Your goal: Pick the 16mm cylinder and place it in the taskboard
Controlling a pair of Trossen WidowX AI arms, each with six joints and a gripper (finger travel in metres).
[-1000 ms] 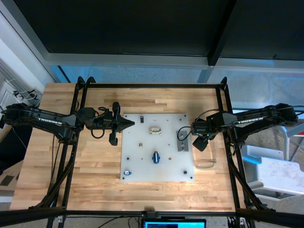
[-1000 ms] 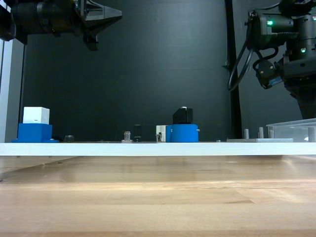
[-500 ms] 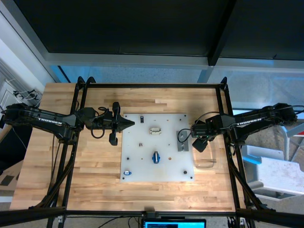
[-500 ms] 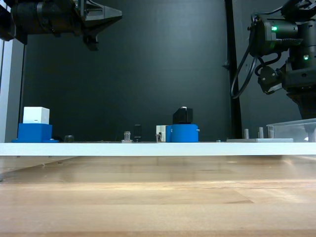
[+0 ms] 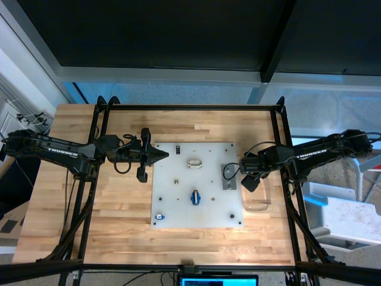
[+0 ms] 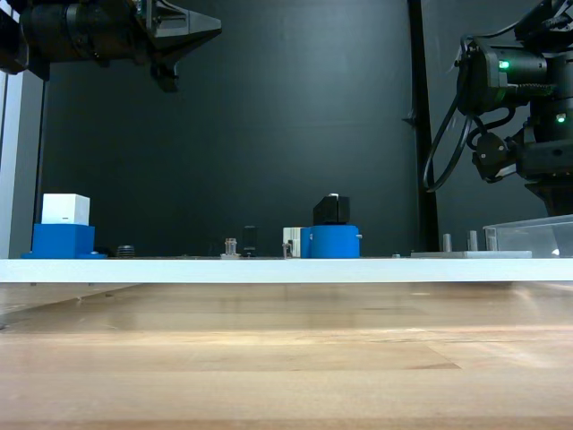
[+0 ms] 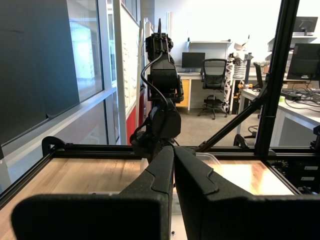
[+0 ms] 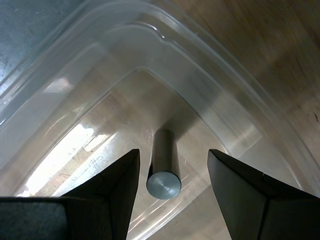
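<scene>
16mm cylinder point(image 8: 163, 171) lies on its side on the floor of the clear tray point(image 8: 210, 95), close to one rounded corner, not on the taskboard point(image 5: 178, 205). The tray sits on the counter point(image 5: 113, 229) just beside the taskboard's right edge.

Your right gripper point(image 8: 172, 159) is down in the tray, pointing along the peg. Its fingers point(image 8: 122, 200) are spread apart, one on either side of the cylinder. A gap shows on both sides, so they are not touching it and grip nothing. In the high view this gripper shows just right of the taskboard, beyond the grey block point(image 5: 230, 176) mounted near that edge.

Your left gripper point(image 7: 173, 150) hangs over the taskboard's left edge, aimed across the taskboard toward the right arm. Its fingers are pressed together with nothing between them. The low view puts it well above the taskboard.

On the taskboard you have the blue connector point(image 5: 195, 197) near the middle, the grey block toward the right edge, and dark screws at the corners. In the low view small pegs stand up from the taskboard's right part, next to the tray.
</scene>
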